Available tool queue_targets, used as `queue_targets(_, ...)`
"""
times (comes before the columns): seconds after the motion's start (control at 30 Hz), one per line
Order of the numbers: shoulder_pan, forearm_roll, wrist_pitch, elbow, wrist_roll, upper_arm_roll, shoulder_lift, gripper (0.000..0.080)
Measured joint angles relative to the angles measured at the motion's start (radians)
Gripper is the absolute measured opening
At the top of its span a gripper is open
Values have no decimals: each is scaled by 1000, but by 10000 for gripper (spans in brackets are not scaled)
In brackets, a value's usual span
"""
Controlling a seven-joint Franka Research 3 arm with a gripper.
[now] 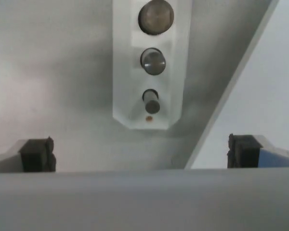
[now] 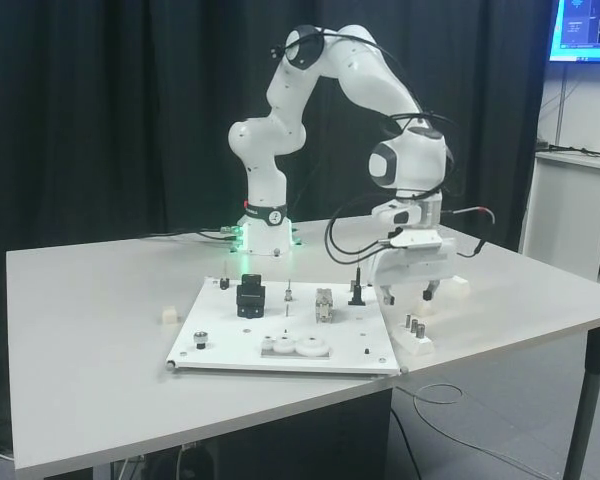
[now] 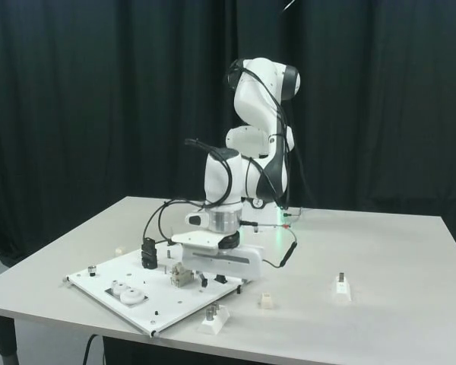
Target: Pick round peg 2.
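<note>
A white peg holder [image 1: 123, 72] lies on the grey table beside the white board, with three round pegs standing in a row. The row holds a large peg [image 1: 156, 17], a middle peg [image 1: 152, 61] and a small peg [image 1: 151, 101]. My gripper [image 1: 139, 153] hangs open above the table, with nothing between its black fingertips [image 1: 37, 155]. It sits short of the small-peg end of the holder. In the room views, the gripper [image 2: 407, 292] hovers a little above and behind the holder [image 2: 415, 338], near the board's corner. The holder [image 3: 215, 319] stands in front of the gripper [image 3: 219, 280].
The white board [image 2: 280, 345] carries a black block [image 2: 250, 298], white gears [image 2: 295, 347] and small posts. Its edge [image 1: 231, 86] runs close beside the holder. Small white blocks [image 2: 167, 314] [image 3: 266, 301] [image 3: 342, 287] lie on the table around it.
</note>
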Motion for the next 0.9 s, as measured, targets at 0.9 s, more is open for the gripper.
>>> queue_targets(0.9, -50, 0, 0, 71, -6, 47, 89, 800)
